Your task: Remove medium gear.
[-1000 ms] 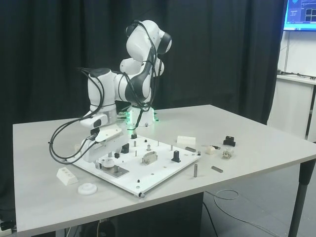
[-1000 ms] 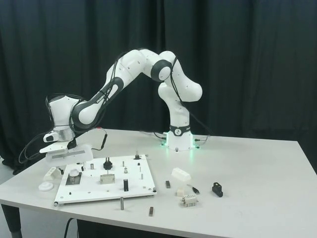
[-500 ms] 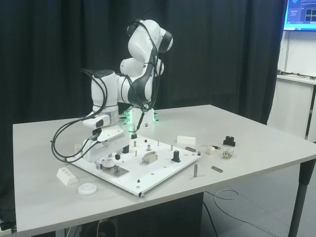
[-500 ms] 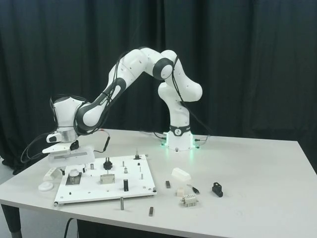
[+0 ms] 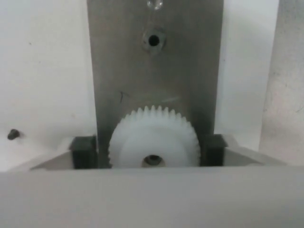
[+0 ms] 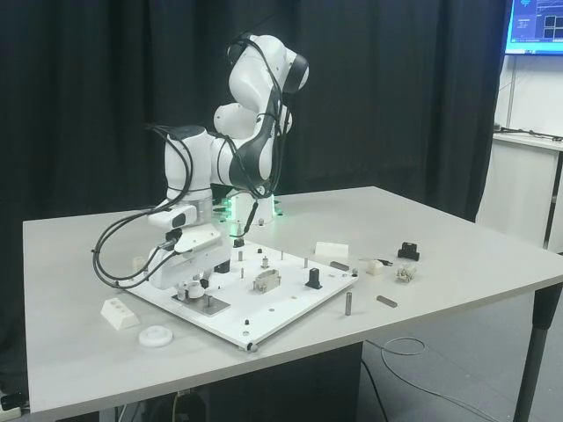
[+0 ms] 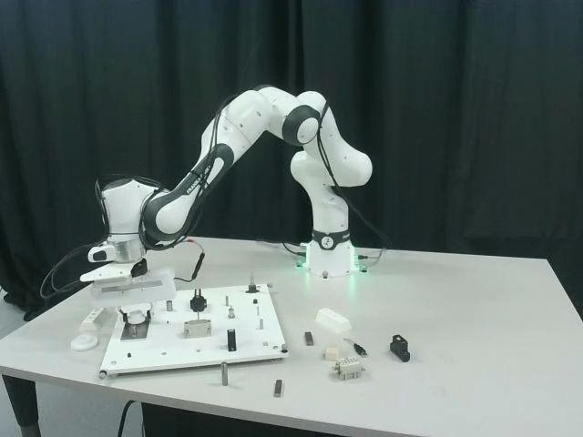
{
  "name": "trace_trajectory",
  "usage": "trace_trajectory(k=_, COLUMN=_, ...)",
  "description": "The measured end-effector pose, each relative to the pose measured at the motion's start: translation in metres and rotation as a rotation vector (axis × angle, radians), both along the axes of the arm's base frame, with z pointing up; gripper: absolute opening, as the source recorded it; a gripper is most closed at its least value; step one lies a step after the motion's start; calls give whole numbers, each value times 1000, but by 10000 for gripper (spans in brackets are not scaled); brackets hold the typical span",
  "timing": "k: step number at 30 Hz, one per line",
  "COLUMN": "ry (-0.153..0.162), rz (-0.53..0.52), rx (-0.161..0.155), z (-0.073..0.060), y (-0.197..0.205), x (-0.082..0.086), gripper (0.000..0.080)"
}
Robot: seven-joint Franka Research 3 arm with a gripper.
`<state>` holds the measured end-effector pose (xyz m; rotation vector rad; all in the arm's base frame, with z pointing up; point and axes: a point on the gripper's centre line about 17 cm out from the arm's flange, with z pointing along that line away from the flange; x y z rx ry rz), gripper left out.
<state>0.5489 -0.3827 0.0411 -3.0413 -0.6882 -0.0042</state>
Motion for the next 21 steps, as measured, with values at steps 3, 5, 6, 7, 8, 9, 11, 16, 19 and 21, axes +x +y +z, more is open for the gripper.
trace_trajectory(k=3, ry=-6, rz=-1, rx=-8, z=1, y=-2, x=1, gripper=678)
trace_trajectory(k=5, ry=-7, rz=-1, rx=-9, z=1, y=-2, x=1, gripper=397)
trace_trajectory(k=6, ry=-7, rz=0, rx=-9, z=1, y=-2, x=2, gripper=397)
trace_trajectory(k=7, ry=-7, rz=-1, rx=-9, z=1, y=-2, x=2, gripper=397)
trace_trajectory(k=8, ry=-7, rz=-1, rx=-9, z=1, y=-2, x=2, gripper=397)
trace_trajectory(k=9, ry=-8, rz=-1, rx=-9, z=1, y=-2, x=2, gripper=397)
trace_trajectory(k=11, ry=-9, rz=-1, rx=-10, z=2, y=-3, x=2, gripper=397)
trace_trajectory(k=16, ry=-16, rz=-2, rx=-9, z=10, y=-3, x=2, gripper=397)
trace_trajectory(k=19, ry=-20, rz=-1, rx=-17, z=19, y=-7, x=1, gripper=397)
trace_trajectory(k=21, ry=-20, rz=-1, rx=-17, z=25, y=-9, x=0, gripper=397)
